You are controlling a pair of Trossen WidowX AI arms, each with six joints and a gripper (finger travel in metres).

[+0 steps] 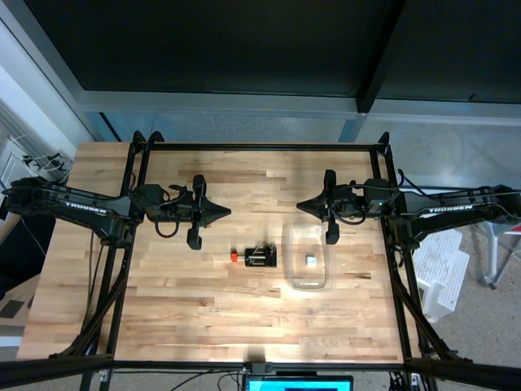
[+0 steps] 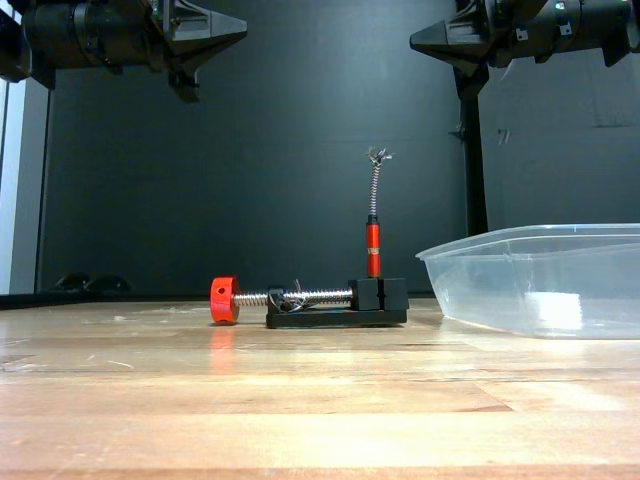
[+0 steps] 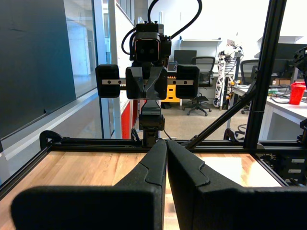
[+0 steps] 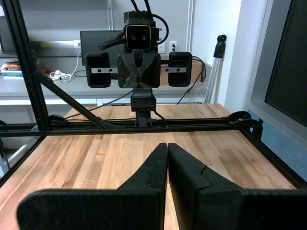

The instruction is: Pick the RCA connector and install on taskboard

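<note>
Connector (image 2: 372, 243) on vise (image 2: 378, 297) (jaws aloft, closed)

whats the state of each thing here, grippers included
connector: upright on the vise, nothing holding it
vise: on the table, left of the tray
tray: holds only the white block
white block: bare
left gripper: fingers shut, empty, high over table's left
right gripper: fingers shut, empty, high beyond tray

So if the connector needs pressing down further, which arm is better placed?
Right, marginally. The connector stands on the vise at the end away from the knob, toward the right gripper. That and the left gripper both hang high, shut, empty.
</note>
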